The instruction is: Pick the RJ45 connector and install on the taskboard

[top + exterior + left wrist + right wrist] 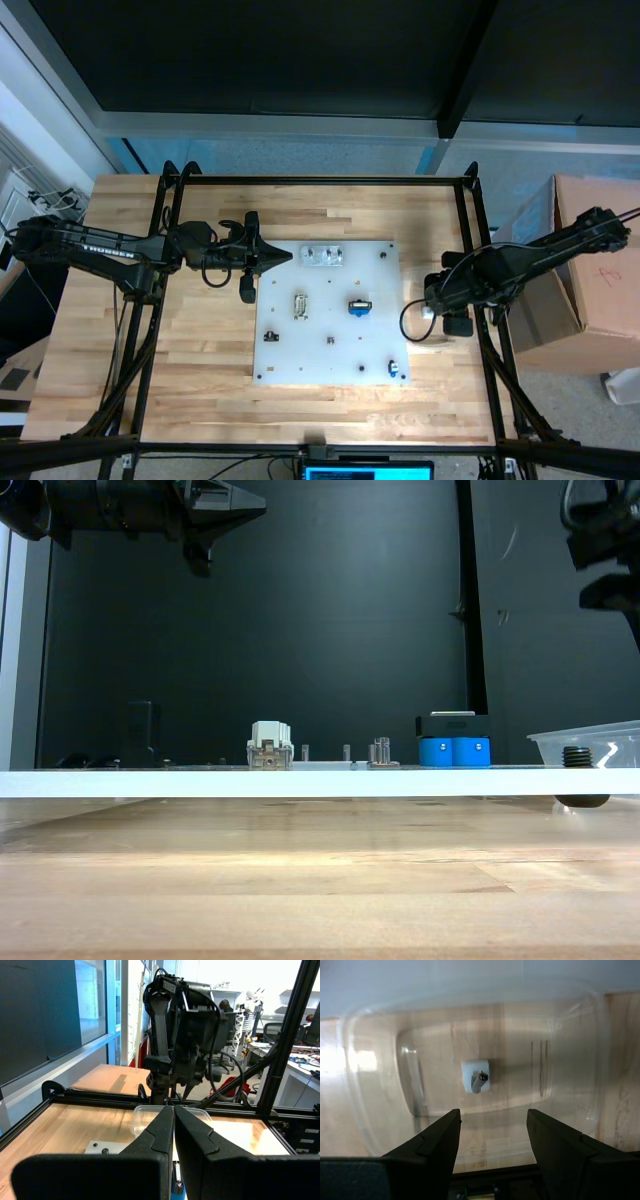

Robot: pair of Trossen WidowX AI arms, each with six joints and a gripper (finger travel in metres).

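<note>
RJ45 connector lay loose in the tray; neither of your 2 grippers held it.
You had the right gripper (493,1115) poised over the clear tray (357,1125) at the right side of the taskboard (320,355), fingers spread apart and grasping nothing. The RJ45 connector (476,1076) lay free on the tray floor, clear of any seat on the board. You had the left gripper (283,257) raised well above the board's left edge, pointing toward the right arm, fingers clenched together on nothing.
</note>
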